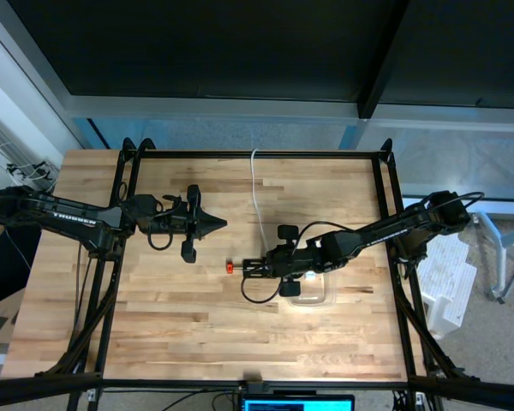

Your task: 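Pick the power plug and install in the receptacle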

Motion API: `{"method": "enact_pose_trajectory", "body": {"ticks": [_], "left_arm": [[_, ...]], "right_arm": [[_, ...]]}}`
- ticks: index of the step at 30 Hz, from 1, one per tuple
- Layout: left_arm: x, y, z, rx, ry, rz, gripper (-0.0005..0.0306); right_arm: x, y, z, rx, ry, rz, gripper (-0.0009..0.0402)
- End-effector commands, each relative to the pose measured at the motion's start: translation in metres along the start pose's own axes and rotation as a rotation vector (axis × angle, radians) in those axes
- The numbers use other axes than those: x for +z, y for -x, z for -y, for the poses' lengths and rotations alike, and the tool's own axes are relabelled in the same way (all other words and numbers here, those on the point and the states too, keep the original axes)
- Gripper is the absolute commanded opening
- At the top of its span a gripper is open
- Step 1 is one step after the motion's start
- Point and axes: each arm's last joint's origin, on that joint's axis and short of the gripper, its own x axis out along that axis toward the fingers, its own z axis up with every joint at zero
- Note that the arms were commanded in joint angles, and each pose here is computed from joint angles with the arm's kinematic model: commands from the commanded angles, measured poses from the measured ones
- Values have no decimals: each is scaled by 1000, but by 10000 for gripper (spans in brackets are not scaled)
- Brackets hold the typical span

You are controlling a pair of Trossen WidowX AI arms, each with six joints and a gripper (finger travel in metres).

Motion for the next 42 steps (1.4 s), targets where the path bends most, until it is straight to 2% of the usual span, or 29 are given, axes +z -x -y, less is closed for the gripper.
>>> {"method": "enact_pose_trajectory", "body": {"ticks": [1, 11, 17, 24, 34, 36, 39, 42], "left_arm": [[0, 0, 0, 0, 0, 0, 0], [0, 0, 0, 0, 0, 0, 0], [0, 0, 0, 0, 0, 0, 0], [0, 0, 0, 0, 0, 0, 0], [0, 0, 0, 0, 0, 0, 0], [0, 0, 0, 0, 0, 0, 0], [0, 0, 0, 0, 0, 0, 0], [0, 0, 0, 0, 0, 0, 0]], "right_arm": [[4, 2, 0, -7, 0, 11, 88], [9, 9, 2, -6, 7, 27, 122], [9, 22, 7, -5, 4, 35, 133], [10, 42, 14, -2, -10, 72, 132], [6, 50, 17, 0, -15, 43, 133], [6, 54, 17, 30, -20, 53, 133], [4, 63, 21, 40, -33, 83, 128], [-1, 75, 31, 65, -66, 118, 105]]}}
